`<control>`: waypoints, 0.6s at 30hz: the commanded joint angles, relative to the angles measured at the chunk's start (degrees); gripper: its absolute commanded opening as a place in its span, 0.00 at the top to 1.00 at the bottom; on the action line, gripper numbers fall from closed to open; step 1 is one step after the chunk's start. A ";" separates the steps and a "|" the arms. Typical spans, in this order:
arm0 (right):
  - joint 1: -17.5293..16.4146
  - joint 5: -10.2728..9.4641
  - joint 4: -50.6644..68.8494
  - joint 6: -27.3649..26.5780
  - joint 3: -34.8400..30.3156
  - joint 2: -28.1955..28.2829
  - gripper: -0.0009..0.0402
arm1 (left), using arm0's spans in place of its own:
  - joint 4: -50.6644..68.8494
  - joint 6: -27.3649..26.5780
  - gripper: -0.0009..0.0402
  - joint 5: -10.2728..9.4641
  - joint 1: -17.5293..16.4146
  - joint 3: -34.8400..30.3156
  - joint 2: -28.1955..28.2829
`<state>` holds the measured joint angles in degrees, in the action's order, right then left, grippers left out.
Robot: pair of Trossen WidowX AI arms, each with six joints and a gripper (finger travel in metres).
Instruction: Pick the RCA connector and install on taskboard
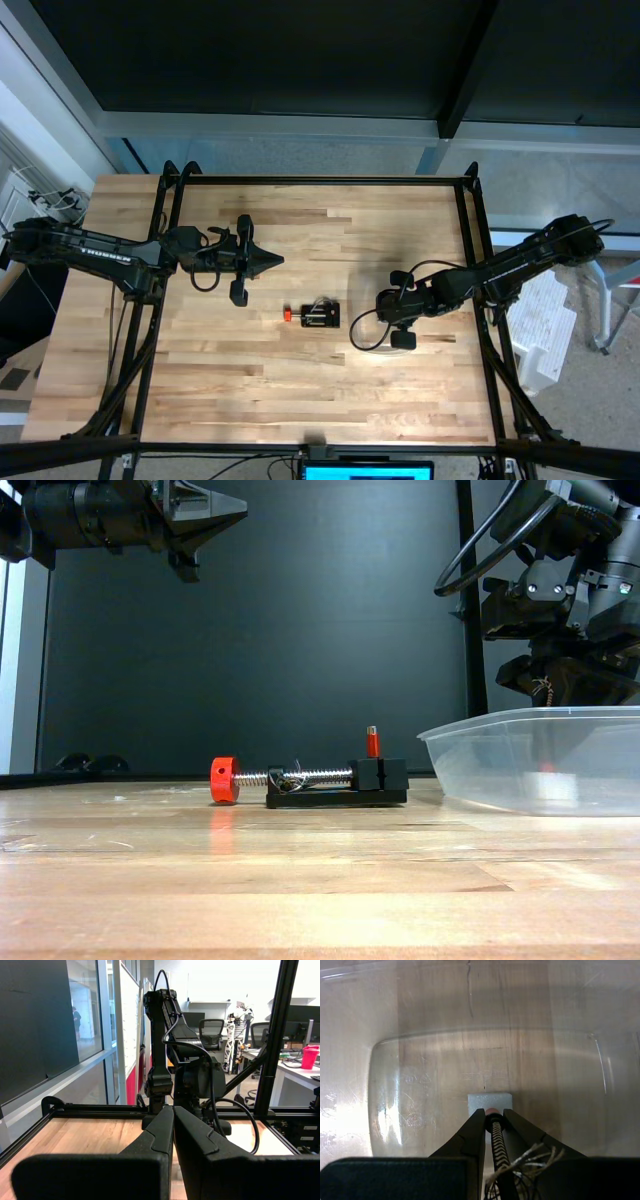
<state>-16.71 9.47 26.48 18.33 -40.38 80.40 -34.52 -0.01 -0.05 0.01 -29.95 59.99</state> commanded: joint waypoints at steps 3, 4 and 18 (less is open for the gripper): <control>0.00 0.00 -0.04 -0.37 -0.02 0.02 0.95 | -0.04 0.02 0.98 0.02 -0.02 0.00 0.00; 0.00 0.00 -0.04 -0.39 -0.02 0.02 0.95 | -0.02 0.02 0.98 0.02 0.00 0.00 0.00; 0.02 -0.02 1.29 -0.83 -0.96 -0.90 0.97 | -0.02 0.00 0.98 0.02 0.00 0.00 0.00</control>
<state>-16.64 9.45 27.31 17.45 -40.86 79.83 -34.54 -0.01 -0.05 0.01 -29.93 59.99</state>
